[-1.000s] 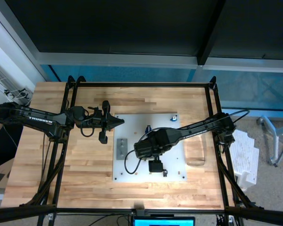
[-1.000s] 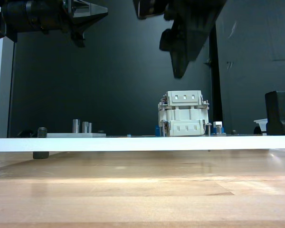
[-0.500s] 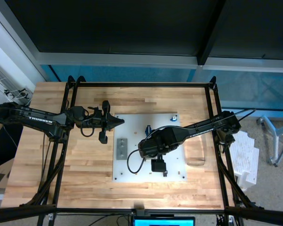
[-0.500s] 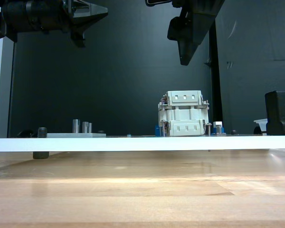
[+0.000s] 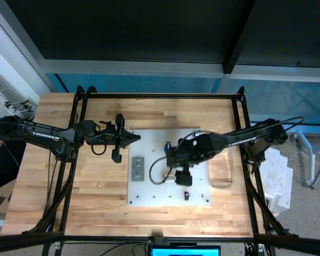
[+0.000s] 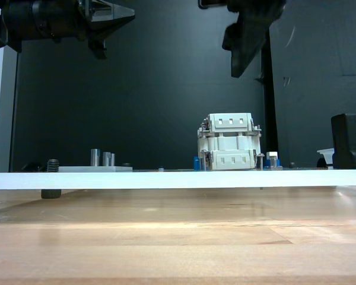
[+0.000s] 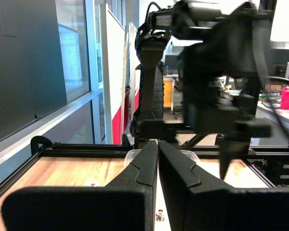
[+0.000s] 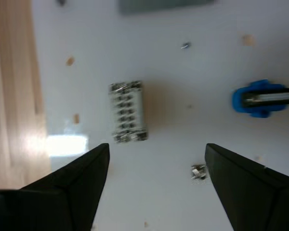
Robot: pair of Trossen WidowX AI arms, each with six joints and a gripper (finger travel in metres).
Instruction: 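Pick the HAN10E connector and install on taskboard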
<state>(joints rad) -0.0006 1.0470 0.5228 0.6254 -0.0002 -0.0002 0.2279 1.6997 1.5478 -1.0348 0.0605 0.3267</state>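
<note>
Right gripper [image 8: 154, 148] wide over HAN10E connector [image 8: 128, 111] (left gripper [image 7: 158, 144] pinched, leftward)

Probably a robotics lab within an office: a wooden surface [image 5: 96, 197] inside a black frame [image 5: 160, 96], glass partitions [image 7: 73, 57] and desks [image 7: 169, 94] beyond.

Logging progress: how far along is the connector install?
Looks done: the pale grey-beige rectangular HAN10E connector stands on the flat white taskboard, ungripped. In hand: nothing; the right end effector hangs open above it, the left end effector is shut near the board's left edge. Left: possibly nothing; seating cannot be confirmed.
</note>
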